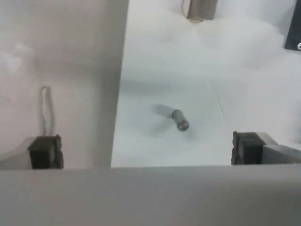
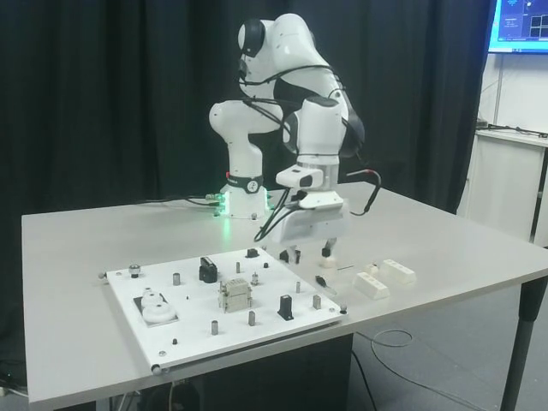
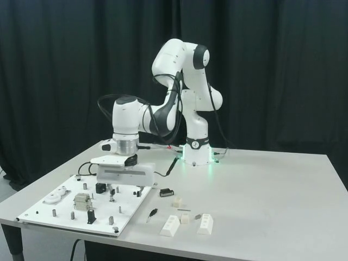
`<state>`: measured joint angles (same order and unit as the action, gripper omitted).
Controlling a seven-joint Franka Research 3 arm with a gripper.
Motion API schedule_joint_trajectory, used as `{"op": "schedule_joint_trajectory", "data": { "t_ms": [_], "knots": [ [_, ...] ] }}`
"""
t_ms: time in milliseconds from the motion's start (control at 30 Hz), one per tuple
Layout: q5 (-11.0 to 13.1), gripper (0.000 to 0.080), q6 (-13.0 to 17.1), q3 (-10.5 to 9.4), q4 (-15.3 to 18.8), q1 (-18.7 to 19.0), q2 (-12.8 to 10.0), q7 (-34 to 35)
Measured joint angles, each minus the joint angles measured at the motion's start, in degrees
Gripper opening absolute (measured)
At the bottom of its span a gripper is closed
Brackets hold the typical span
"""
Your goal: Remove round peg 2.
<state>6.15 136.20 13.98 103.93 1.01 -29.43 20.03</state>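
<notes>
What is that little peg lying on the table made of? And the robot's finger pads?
The peg looks like grey metal: dull sheen, brighter end face. The finger pads look like black rubber or plastic: matte, blocky, no shine. Neither is certain from looks alone.

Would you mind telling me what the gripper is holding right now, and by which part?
Nothing. The gripper is open, its fingers wide apart, and the peg lies loose on the table below.

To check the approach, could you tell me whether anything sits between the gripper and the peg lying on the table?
Nothing visible does. The peg lies on its side on the table beside the board, under the open gripper.
</notes>
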Motion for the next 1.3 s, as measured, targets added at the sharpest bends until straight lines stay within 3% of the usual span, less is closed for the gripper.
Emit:
{"op": "schedule_joint_trajectory", "data": {
  "t_ms": [267, 567, 1267, 1300],
  "knots": [
    [2.5, 0.08, -1.0, 0.01, -2.8, -1.3, -3.8, 0.8],
    [2.7, 0.08, -2.3, 0.01, -4.9, -2.4, -6.8, 0.2],
    [3.2, 0.08, -3.0, 0.01, -6.6, -2.8, -9.0, -4.7],
    [3.2, 0.0665, -3.0, 0.01, -6.6, -2.8, -9.0, -5.1]
  ]
}}
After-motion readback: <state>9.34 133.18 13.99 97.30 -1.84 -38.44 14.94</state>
